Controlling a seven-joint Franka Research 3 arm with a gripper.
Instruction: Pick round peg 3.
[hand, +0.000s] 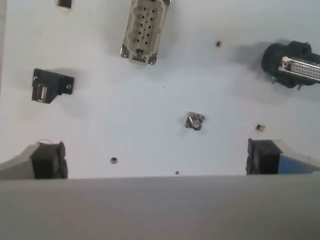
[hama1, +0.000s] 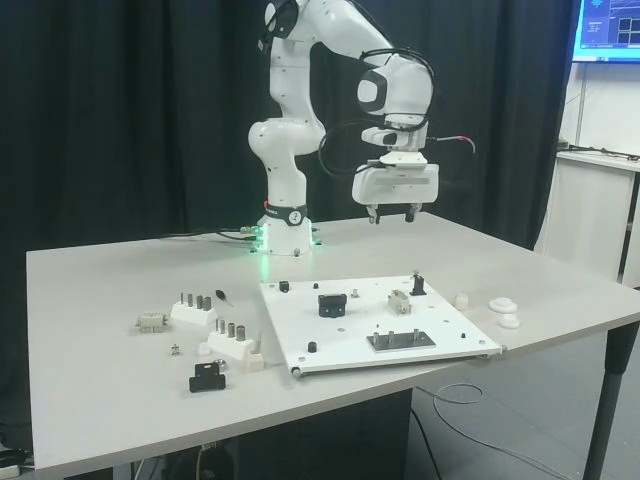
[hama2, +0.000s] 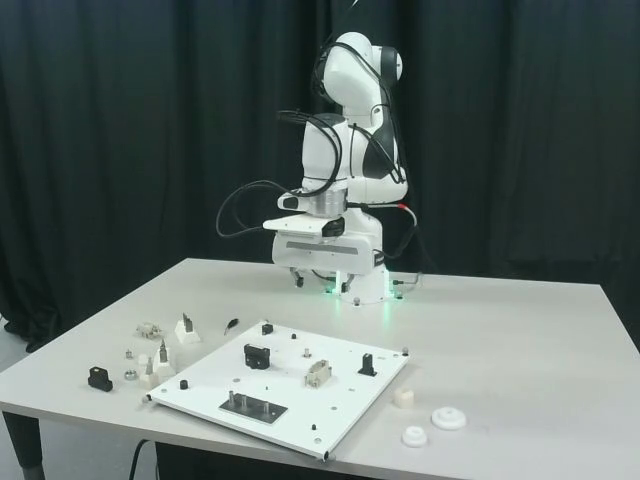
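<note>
Two white peg holders stand on the grey table left of the white board (hama1: 440, 345). The farther holder (hama1: 193, 313) and the nearer holder (hama1: 237, 351) each carry short grey pegs; I cannot tell which one is round peg 3. In the second room view the holders are at the board's left (hama2: 160, 366). My gripper (hama1: 392, 213) hangs high above the far side of the board, well away from the holders. It is open and holds nothing. The wrist view shows my gripper (hand: 155, 159) over the board, with no peg in sight.
On the board sit a grey multi-pin connector (hand: 141, 30), a black USB socket (hand: 50, 86), a black round housing (hand: 295, 65) and a small metal connector (hand: 194, 121). White round parts (hama1: 505, 305) lie right of the board. A black block (hama1: 208, 377) lies near the table's front left.
</note>
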